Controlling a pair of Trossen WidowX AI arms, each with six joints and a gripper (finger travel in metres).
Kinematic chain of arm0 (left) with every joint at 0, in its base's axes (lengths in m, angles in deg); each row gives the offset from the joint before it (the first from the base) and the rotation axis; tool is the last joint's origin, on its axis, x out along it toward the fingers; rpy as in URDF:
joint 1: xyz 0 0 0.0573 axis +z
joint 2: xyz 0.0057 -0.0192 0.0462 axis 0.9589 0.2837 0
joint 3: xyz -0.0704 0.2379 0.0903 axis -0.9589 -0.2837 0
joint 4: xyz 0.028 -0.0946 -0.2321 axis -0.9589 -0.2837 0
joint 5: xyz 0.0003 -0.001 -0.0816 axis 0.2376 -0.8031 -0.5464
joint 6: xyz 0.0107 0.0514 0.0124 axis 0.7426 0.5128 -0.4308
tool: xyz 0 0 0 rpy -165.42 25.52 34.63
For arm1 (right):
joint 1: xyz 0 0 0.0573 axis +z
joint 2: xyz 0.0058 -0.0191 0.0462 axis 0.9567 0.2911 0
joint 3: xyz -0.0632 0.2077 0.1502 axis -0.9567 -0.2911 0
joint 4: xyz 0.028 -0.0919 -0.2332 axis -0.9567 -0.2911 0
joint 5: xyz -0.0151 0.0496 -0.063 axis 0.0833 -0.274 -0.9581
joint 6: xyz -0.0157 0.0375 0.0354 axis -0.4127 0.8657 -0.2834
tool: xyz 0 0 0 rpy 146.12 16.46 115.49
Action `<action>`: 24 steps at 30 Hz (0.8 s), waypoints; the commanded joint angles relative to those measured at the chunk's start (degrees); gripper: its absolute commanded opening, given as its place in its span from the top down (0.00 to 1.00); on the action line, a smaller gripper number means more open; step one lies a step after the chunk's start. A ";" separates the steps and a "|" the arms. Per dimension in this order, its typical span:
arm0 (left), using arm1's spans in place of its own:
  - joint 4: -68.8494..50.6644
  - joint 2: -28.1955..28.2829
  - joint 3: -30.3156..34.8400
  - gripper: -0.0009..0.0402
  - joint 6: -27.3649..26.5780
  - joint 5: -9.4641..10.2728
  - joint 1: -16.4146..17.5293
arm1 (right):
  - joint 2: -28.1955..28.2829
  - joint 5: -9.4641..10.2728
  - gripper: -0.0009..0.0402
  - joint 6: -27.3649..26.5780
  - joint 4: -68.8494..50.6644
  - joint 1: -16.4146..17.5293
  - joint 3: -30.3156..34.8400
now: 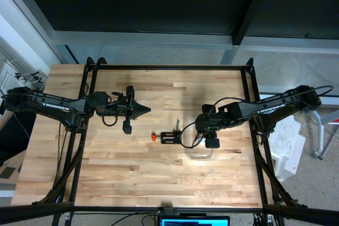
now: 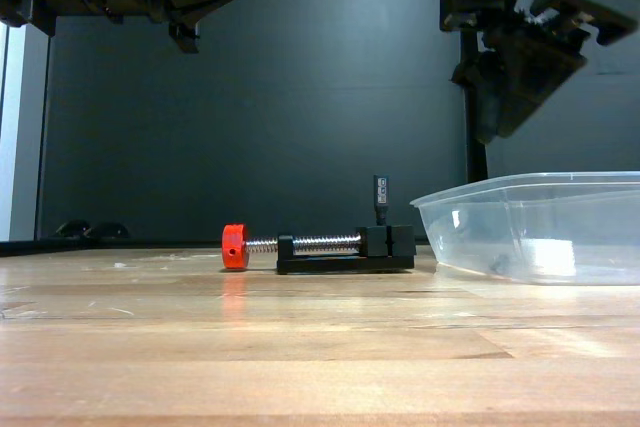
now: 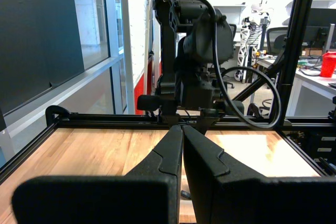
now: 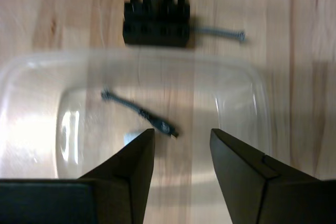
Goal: Remove the USB-C connector from taskboard and place in the container
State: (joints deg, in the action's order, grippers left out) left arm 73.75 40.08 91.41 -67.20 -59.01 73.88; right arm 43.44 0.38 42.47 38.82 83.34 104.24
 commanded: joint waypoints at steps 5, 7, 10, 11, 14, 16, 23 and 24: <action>0.02 0.02 0.00 0.98 0.00 0.00 0.00 | -5.27 -0.09 0.90 -0.26 9.70 -2.80 -0.57; 0.00 0.02 0.00 0.98 0.00 0.00 0.00 | -7.02 -0.02 0.99 -0.76 13.18 -3.93 -1.44; 0.02 0.02 0.00 0.98 0.00 0.00 0.00 | -9.25 1.07 0.95 -2.25 17.62 -5.25 -2.29; 0.02 0.00 0.00 0.98 0.00 0.00 0.02 | -9.81 2.01 0.95 -2.93 19.15 -5.55 -2.49; 0.02 0.00 0.00 0.98 0.00 0.00 0.00 | -10.91 3.54 0.98 -3.85 24.33 -6.23 -3.02; 0.02 0.02 0.00 0.98 0.00 0.00 0.00 | -11.43 3.54 0.97 -3.93 27.89 -6.71 -3.52; 0.02 0.02 0.00 0.98 0.00 0.00 0.02 | -14.10 3.96 0.98 -4.79 39.60 -9.40 -7.34; 0.00 0.02 0.00 0.98 0.00 0.00 0.00 | -14.40 5.03 0.98 -5.27 41.31 -9.66 -8.02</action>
State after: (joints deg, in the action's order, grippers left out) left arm 73.75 40.08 91.39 -67.22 -58.99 73.88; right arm 29.41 4.38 37.82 78.18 74.01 96.98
